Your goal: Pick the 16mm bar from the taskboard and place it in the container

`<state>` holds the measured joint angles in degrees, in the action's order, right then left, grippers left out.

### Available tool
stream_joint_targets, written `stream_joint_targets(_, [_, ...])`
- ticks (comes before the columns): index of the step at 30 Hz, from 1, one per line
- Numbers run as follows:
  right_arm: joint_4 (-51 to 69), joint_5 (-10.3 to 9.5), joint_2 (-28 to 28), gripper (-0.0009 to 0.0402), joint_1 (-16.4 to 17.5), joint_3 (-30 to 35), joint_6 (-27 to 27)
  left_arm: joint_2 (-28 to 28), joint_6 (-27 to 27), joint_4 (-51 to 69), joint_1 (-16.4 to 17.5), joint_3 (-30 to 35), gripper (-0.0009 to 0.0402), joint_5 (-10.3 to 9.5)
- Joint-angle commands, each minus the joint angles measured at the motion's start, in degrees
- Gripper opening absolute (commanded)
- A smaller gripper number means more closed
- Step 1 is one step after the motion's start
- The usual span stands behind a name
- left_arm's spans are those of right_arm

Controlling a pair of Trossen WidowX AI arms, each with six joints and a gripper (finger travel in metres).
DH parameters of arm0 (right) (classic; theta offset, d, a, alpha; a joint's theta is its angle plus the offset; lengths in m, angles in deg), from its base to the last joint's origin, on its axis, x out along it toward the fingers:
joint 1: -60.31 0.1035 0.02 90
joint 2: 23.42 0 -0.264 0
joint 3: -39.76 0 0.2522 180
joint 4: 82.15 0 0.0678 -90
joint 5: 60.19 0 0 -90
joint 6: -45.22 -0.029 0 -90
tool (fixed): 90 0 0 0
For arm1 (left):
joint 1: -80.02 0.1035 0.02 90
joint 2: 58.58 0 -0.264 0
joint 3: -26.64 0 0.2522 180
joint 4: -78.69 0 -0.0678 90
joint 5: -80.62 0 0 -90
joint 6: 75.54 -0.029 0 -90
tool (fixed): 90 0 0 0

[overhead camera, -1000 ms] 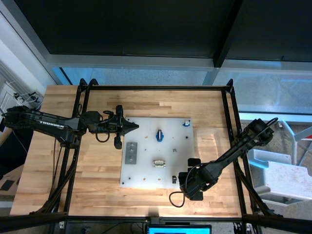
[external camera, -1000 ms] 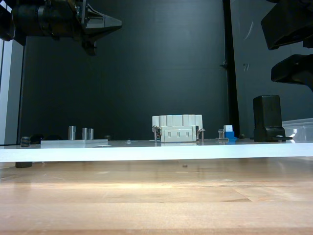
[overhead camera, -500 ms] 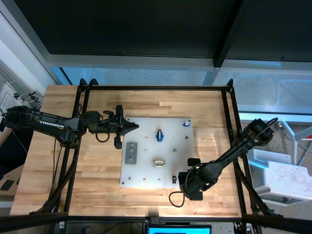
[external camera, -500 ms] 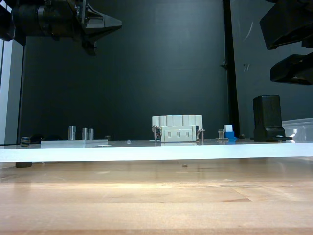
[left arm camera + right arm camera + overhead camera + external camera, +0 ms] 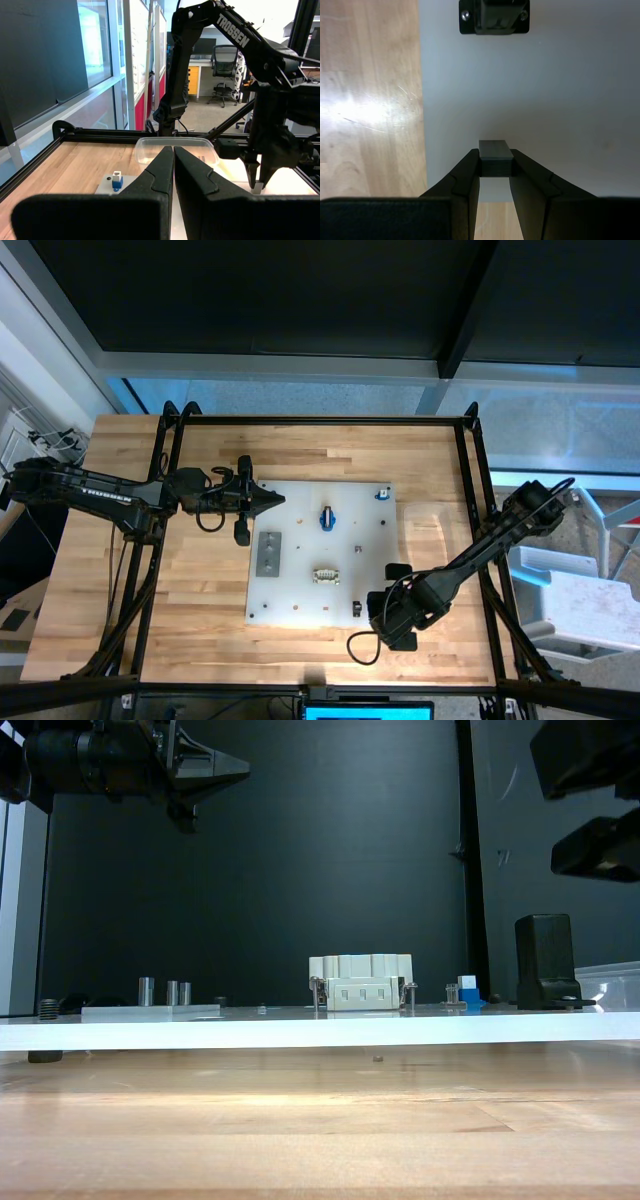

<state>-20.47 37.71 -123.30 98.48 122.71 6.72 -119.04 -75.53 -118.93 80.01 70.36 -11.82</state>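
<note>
I had the right tool (image 5: pixel 495 169) clamped on the small dark grey metal bar (image 5: pixel 496 151) above the white square taskboard (image 5: pixel 560 90). The left tool (image 5: pixel 272 499) hovered clenched over its far-left corner.

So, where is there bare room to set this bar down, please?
Free: the container, right of the taskboard. Crowded: the board's near right corner, where the right gripper holds the 16mm bar by the black clip. The left gripper hovers over its far left corner.

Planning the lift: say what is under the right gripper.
Under the right gripper: white taskboard, black clip beyond. Its held 16mm bar covers the spot below. Left gripper hovers over the board's far-left corner.
</note>
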Motion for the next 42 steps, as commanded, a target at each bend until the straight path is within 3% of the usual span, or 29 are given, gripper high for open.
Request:
stream_joint_targets(1, [0.90, 0.04, 1.27, 0.0007, 0.02, 0.07, -0.04, -0.02, 0.00, -0.02, 0.00, 0.00, 0.0000, 0.02])
stream_joint_targets(21, [7.48, 0.17, 11.85, 0.0007, -0.48, 0.04, -0.04, 0.00, 0.00, -0.02, 0.00, 0.00, 0.0000, 0.02])
stream_joint_targets(32, [10.67, 0.28, 15.54, 0.0007, -2.97, 0.00, -0.02, -0.02, 0.00, -0.02, 0.00, 0.00, 0.0000, 0.02])
stream_joint_targets(37, [12.46, 1.57, 16.28, 0.0007, -3.89, -0.09, -0.02, 0.00, 0.00, -0.02, 0.00, 0.00, 0.0000, 0.02])
stream_joint_targets(42, [13.33, 1.55, 17.92, 0.0007, -5.81, -1.05, 0.04, -0.02, 0.00, -0.02, 0.00, 0.00, 0.0000, 0.02])
